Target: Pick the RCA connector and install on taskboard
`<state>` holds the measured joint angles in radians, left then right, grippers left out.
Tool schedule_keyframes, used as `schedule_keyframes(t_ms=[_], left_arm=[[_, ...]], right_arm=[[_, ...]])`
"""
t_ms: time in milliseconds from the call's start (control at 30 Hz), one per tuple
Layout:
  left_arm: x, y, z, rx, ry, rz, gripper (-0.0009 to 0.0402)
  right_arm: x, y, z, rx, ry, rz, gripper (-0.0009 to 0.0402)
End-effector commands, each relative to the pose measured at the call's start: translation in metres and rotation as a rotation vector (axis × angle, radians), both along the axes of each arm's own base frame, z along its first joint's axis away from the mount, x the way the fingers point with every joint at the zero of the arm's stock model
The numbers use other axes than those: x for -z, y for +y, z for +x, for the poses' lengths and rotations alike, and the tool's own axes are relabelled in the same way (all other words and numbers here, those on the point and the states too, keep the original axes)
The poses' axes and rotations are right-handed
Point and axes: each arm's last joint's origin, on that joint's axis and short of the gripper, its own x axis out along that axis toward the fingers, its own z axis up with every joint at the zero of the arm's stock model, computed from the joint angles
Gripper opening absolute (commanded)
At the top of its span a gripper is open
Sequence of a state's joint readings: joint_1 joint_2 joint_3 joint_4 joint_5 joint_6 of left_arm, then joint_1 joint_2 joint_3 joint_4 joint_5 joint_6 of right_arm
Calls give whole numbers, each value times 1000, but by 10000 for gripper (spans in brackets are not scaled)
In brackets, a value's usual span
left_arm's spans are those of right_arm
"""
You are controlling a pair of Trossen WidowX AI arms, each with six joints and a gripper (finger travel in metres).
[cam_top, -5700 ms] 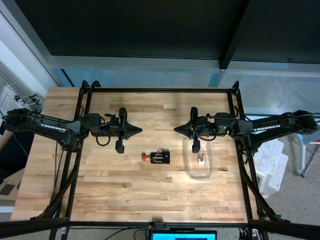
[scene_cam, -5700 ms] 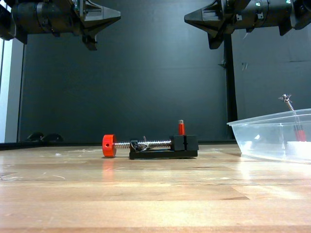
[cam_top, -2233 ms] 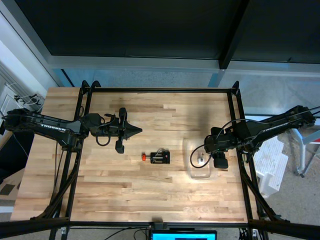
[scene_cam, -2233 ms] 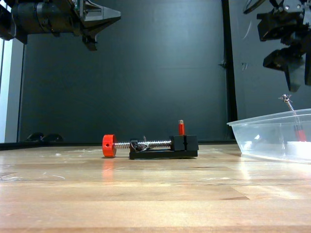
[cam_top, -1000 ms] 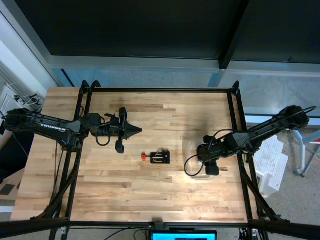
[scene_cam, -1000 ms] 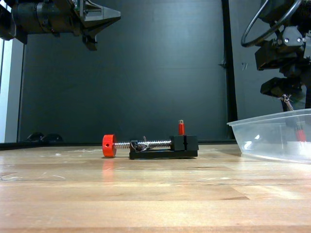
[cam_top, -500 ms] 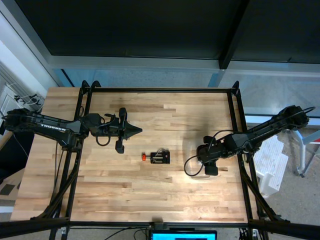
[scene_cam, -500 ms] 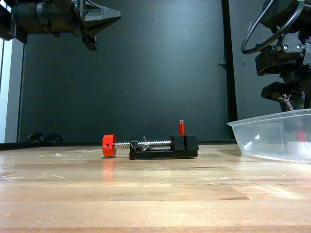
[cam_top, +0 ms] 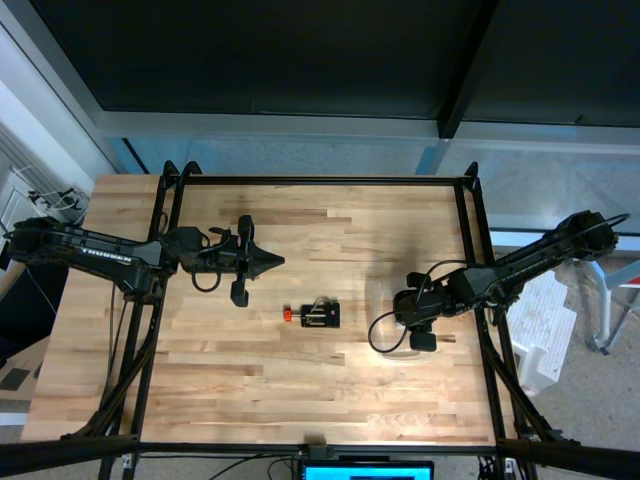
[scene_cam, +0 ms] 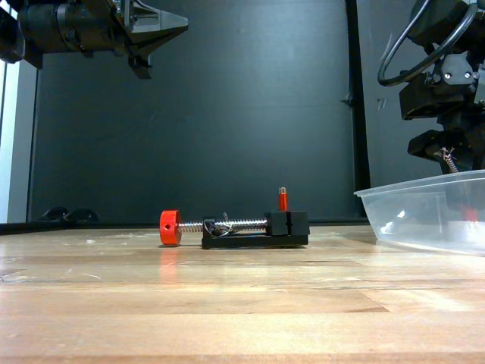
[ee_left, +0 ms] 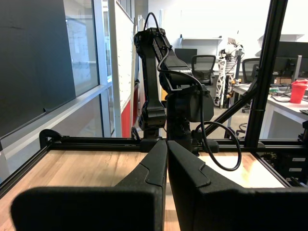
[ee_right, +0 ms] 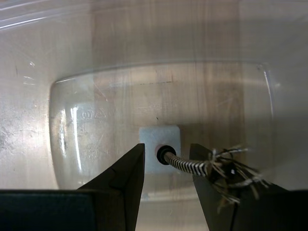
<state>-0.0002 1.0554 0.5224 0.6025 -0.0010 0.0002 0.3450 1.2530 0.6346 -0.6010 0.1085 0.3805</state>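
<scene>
Since the earliest frames the right gripper (ee_right: 166, 150) has left its high parked pose and come down into the clear tray (scene_cam: 413, 208); over the last half second it has barely shifted. Its fingers stand open, one on each side of the RCA connector (ee_right: 162, 155), touching nothing that can be seen. The connector sits inside the tray, its dark end seated in a small white cube (ee_right: 151, 137) on the tray floor, with a braided lead (ee_right: 185, 164) running off to a frayed end.

The left gripper (ee_left: 166, 161) has not moved. It hangs high above the table (cam_top: 250, 380), well away from the tray and beyond the taskboard (cam_top: 320, 316), its fingers pressed together and holding nothing.

The taskboard lies flat on the table, well apart from the tray on the side toward the left arm, with its red knob (scene_cam: 170, 227) pointing away from the tray.

As for progress, only the approach looks finished — the pick itself is not yet made. What remains, by my judgement, is nearly everything: closing on the connector, lifting it free of the cube and the tray wall, carrying it from the tray to the taskboard, and seating it there.
</scene>
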Motion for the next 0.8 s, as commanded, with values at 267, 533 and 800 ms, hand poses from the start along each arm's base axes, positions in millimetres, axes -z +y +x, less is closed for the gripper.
schedule_keyframes(t_ms=[267, 533, 800], left_arm=[[0, 0, 0, 0, 0, 0, 0], [0, 0, 0, 0, 0, 0, 0], [0, 0, 0, 0, 0, 0, 0]], right_arm=[[1, 1, 0, -3, -3, 4, 96], [3, 0, -1, -2, -5, 3, 58], [3, 0, -1, -1, -7, -1, 19]])
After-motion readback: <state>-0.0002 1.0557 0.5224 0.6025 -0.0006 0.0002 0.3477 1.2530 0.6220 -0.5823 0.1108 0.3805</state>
